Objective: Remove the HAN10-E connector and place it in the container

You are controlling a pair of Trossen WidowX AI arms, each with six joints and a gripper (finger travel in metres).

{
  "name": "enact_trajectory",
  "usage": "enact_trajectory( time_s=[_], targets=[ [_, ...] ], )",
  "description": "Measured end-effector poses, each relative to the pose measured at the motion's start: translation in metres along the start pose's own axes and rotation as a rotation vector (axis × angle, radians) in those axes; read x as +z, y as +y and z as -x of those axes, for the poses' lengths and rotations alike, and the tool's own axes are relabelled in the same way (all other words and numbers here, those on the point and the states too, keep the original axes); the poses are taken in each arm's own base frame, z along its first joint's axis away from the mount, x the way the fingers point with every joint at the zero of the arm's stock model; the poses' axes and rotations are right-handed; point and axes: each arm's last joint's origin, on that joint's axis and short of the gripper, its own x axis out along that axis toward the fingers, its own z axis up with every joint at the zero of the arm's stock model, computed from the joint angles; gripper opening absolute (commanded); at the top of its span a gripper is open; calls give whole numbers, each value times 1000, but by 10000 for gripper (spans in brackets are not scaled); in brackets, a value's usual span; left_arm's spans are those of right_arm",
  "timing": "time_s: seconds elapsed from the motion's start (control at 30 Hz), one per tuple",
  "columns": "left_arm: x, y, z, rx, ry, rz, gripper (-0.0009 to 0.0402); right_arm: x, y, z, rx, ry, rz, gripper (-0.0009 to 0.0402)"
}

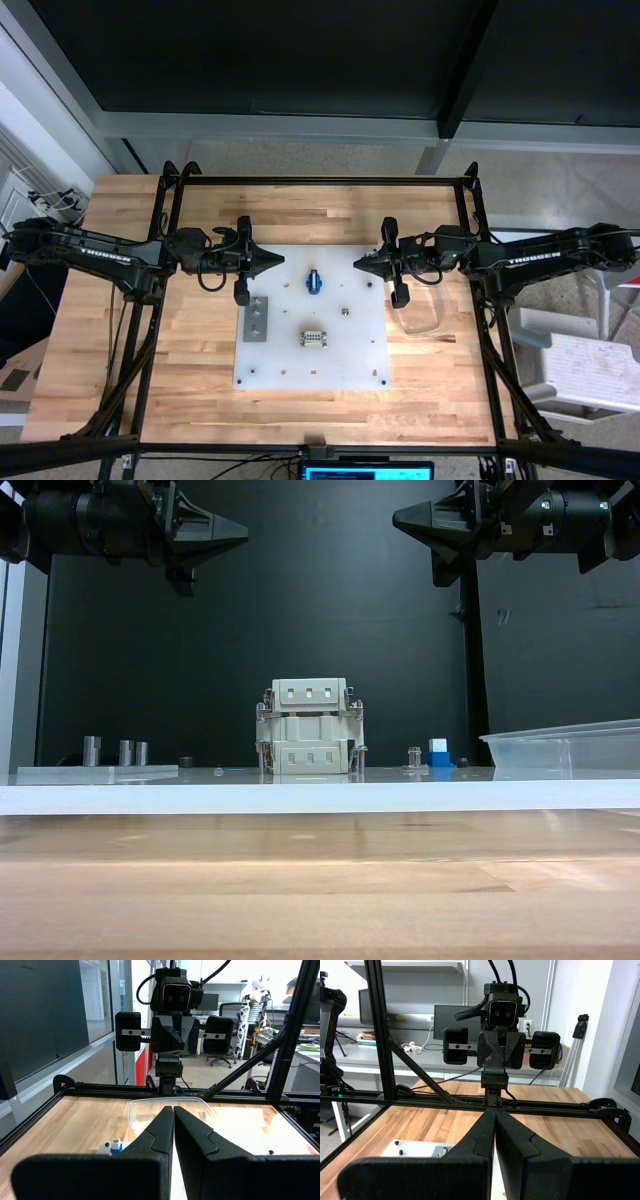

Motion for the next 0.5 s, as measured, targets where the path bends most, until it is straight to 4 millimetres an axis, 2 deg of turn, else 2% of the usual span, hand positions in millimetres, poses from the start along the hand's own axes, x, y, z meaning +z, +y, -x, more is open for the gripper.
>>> enact_trajectory(
  time_s=[0.5],
  targets=[
    [0, 0, 0, 0, 1, 0, 0, 1, 0, 0, 0, -8, -16, 0]
  ],
)
